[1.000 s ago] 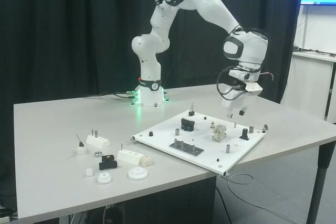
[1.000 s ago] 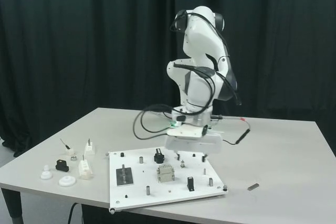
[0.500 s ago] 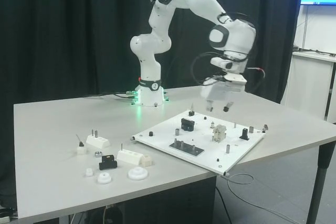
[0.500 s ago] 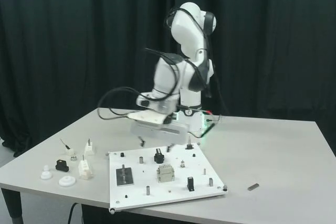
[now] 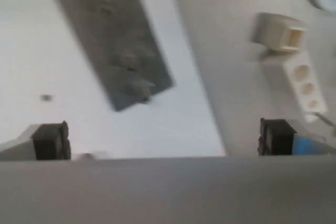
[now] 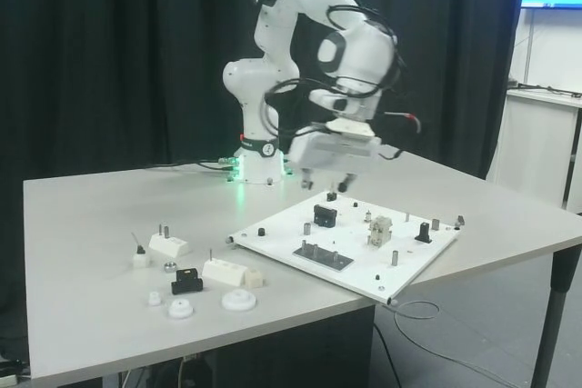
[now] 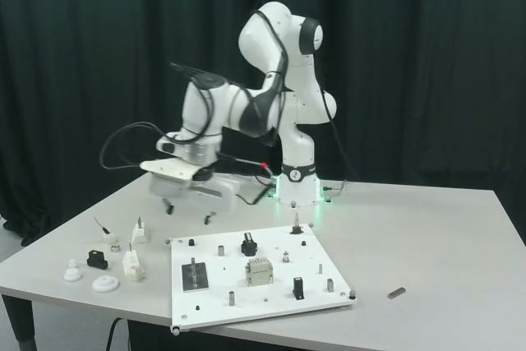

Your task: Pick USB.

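White seven-jointed arm (image 6: 300, 15) bolted at its base, green light glowing round the foot. Rises from the base to a high shoulder, then folds forward and down through a bent elbow to the wrist. Black cables looped loosely about the forearm and wrist. Wrist turned so that the white two-fingered gripper (image 7: 189, 213) points downward, held in the air, touching nothing. Jaws spread wide apart, nothing between them. Black fingertip pads (image 5: 51, 140) at either side of the wrist camera's picture, with the grey underside of the gripper body below them.
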Controlling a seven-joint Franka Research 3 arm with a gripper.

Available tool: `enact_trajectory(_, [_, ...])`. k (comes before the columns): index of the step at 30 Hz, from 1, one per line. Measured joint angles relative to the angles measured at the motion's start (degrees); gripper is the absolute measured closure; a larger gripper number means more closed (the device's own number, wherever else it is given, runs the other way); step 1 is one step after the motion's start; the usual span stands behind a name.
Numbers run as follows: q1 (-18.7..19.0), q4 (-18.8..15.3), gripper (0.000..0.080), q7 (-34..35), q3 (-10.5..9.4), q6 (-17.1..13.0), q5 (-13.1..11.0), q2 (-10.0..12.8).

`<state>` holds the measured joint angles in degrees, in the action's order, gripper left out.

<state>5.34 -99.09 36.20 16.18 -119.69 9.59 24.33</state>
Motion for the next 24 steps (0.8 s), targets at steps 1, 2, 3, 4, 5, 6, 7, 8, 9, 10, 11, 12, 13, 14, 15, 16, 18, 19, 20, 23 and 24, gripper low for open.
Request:
enact_trajectory(1, [-0.78, 0.12, 0.0003, -0.67, 0.0, -0.03, 0.0, 0.0])
enact_trajectory(2, [-1.53, 0.23, 0.0003, -1.35, 0.01, -0.07, 0.0, 0.0])
enact_trajectory(3, [-2.29, 0.34, 0.0003, -2.09, 0.02, -0.13, 0.0, 0.0])
enact_trajectory(4, [-2.91, 0.42, 0.0003, -2.66, 0.05, -0.19, 0.0, 0.0])
enact_trajectory(5, [-3.67, 0.54, 0.0003, -3.3, 0.07, -0.28, 0.0, 0.0])
enact_trajectory(6, [-4.35, 0.65, 0.0003, -3.87, 0.12, -0.36, 0.0, 0.0])
enact_trajectory(7, [-5.02, 0.76, 0.0003, -4.38, 0.16, -0.48, 0.0, 0.0])
enact_trajectory(8, [-5.65, 0.88, 0.0003, -4.81, 0.24, -0.62, 0.0, 0.0])
enact_trajectory(9, [-6.29, 1.0, 0.0003, -5.2, 0.33, -0.8, 0.0, 0.0])
enact_trajectory(10, [-6.82, 1.1, 0.0003, -5.57, 0.43, -0.99, 0.0, 0.0])
enact_trajectory(11, [-7.44, 1.23, 0.0003, -6.06, 0.58, -1.26, 0.0, 0.01])
enact_trajectory(12, [-7.94, 1.35, 0.0003, -6.52, 0.73, -1.46, 0.0, 0.02])
enact_trajectory(13, [-8.43, 1.48, 0.0003, -6.99, 0.89, -1.65, 0.0, 0.03])
enact_trajectory(14, [-8.95, 1.61, 0.0003, -7.45, 1.05, -1.88, 0.0, 0.04])
enact_trajectory(15, [-9.4, 1.71, 0.0003, -7.89, 1.19, -2.13, 0.0, 0.06])
enact_trajectory(16, [-9.8, 1.79, 0.0003, -8.37, 1.36, -2.42, 0.0, 0.07])
enact_trajectory(18, [-10.58, 1.94, 0.0003, -9.51, 1.84, -3.02, -0.02, 0.12])
enact_trajectory(19, [-10.9, 1.99, 0.0003, -9.92, 2.06, -3.35, -0.05, 0.14])
enact_trajectory(20, [-11.21, 2.05, 0.0003, -10.14, 2.32, -3.73, -0.11, 0.18])
enact_trajectory(23, [-12.12, 2.19, 0.0003, -9.74, 3.25, -4.96, -0.57, 0.34])
enact_trajectory(24, [-12.38, 2.23, 0.0003, -9.19, 3.56, -5.3, -0.84, 0.39])
